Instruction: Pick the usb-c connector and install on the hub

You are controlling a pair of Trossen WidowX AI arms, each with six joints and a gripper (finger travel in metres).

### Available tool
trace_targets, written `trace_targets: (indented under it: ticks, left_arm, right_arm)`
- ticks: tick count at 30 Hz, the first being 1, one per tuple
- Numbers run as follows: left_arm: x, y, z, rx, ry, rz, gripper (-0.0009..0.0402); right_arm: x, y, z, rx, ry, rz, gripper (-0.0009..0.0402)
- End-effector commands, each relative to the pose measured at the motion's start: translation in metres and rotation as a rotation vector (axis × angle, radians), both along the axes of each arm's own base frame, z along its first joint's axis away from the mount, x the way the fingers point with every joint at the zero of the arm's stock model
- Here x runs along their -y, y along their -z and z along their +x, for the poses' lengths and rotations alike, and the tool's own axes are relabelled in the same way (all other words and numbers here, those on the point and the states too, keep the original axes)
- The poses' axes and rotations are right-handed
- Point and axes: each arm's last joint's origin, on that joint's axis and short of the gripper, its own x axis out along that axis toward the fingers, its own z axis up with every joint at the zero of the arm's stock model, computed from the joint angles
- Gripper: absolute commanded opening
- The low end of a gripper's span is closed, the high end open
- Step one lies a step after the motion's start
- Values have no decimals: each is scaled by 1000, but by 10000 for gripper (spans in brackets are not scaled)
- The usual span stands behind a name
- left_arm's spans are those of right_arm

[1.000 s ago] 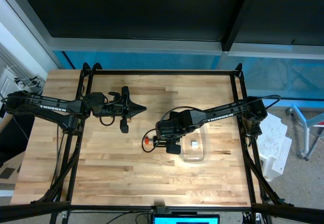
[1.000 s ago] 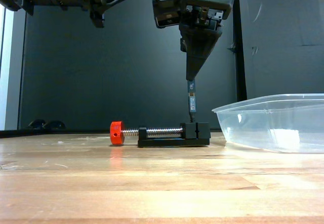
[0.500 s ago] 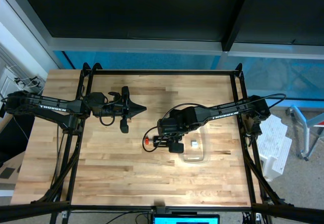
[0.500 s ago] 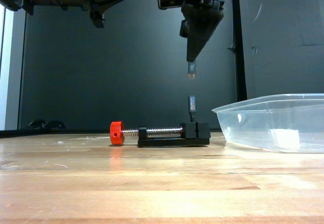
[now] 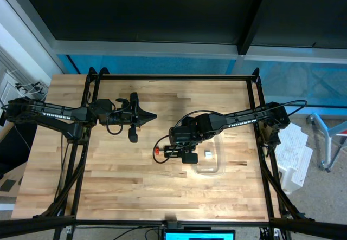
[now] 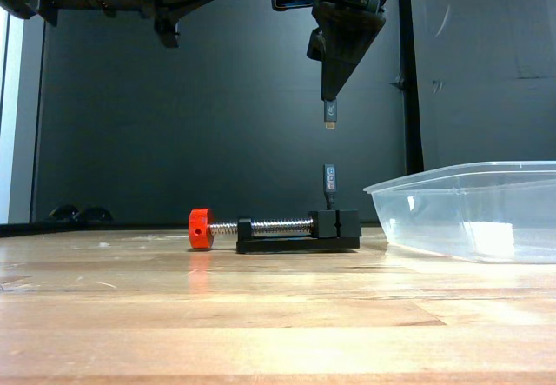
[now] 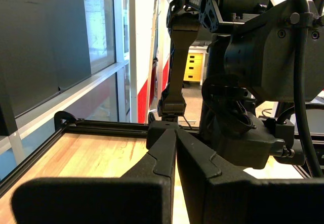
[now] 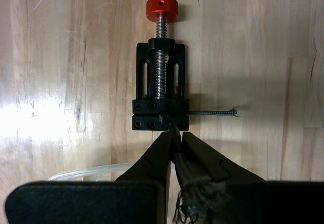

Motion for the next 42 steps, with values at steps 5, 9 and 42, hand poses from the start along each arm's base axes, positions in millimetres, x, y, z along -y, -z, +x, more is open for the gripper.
trace_targets:
  ticks: [5,9,42]
  left_arm:
    - [0,0,0,1,0,0,0]
    - [0,0,0,1,0,0,0]
    - [0,0,0,1,0,0,0]
  right_arm:
    - [0,-1,0,3,-5,-1,2]
    - [0,0,0,2,-7,-2,2]
    - [-2,18,10,-32,-20,-9,2]
